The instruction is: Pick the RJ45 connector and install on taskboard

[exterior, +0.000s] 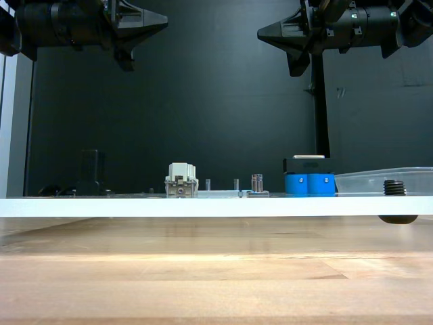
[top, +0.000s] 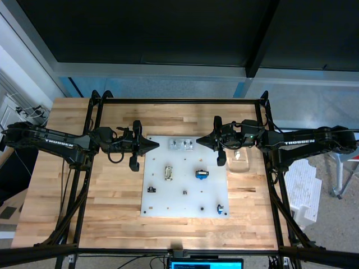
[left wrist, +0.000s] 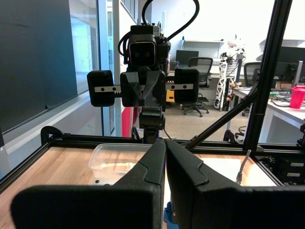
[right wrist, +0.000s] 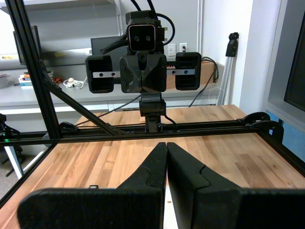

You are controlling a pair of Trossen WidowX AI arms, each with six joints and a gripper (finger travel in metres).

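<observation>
High view — left gripper (top: 156,144), right gripper (top: 198,140) over table (top: 67,185).

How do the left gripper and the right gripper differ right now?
The left gripper has its tip over the taskboard's far left corner; the right gripper has its over the far edge beside the silver blocks. The right gripper's body hangs above the clear tray; the left gripper's, above the wooden table. Both point inward, shut, empty, high up.
</observation>
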